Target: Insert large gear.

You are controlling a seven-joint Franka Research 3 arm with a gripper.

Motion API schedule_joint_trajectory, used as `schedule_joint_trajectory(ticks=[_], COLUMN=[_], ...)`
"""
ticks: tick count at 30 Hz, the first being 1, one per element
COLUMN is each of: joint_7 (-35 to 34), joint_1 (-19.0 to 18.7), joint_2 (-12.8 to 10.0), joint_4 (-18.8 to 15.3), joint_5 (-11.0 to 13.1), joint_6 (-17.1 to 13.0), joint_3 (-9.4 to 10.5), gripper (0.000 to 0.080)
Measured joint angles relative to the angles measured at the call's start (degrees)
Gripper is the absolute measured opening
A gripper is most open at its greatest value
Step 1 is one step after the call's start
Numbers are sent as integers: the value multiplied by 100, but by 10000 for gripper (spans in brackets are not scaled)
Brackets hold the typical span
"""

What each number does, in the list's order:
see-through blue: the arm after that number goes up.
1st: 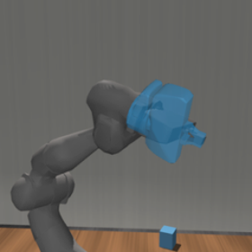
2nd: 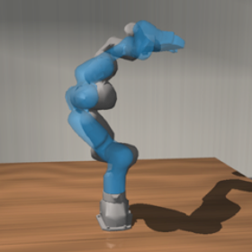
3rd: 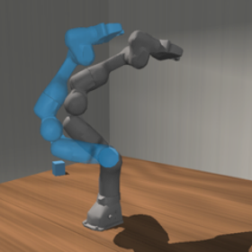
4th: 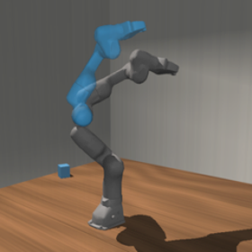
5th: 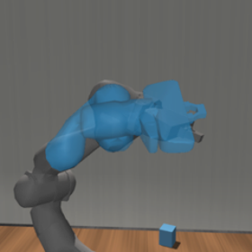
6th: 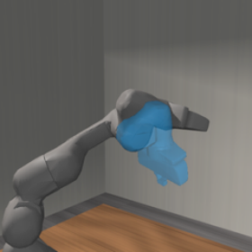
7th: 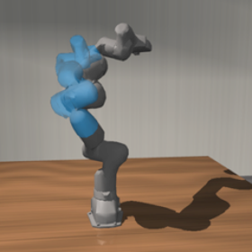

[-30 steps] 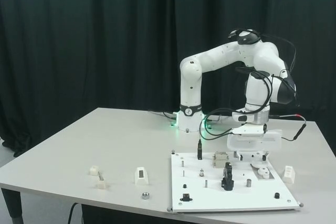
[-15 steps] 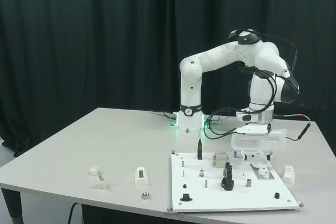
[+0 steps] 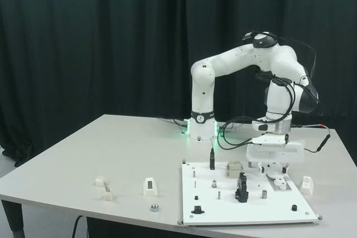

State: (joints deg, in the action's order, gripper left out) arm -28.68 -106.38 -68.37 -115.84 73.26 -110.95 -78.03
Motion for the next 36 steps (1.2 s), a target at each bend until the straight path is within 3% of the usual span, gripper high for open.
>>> schedule_joint_trajectory(ticks=[3,4,5,10,11,28,36], joint_7=[0,0,0,0,-9,-34,466], joint_1=[2,2,1,-2,-3,4,6], joint_2=[0,2,4,4,4,5,5], joint_4=[0,2,14,91,107,108,111], joint_5=[0,3,16,26,27,24,24], joint_6=[0,1,4,24,29,32,29], joint_3=[0,1,5,27,31,33,43], gripper=[800,716,559,559,369,332,331])
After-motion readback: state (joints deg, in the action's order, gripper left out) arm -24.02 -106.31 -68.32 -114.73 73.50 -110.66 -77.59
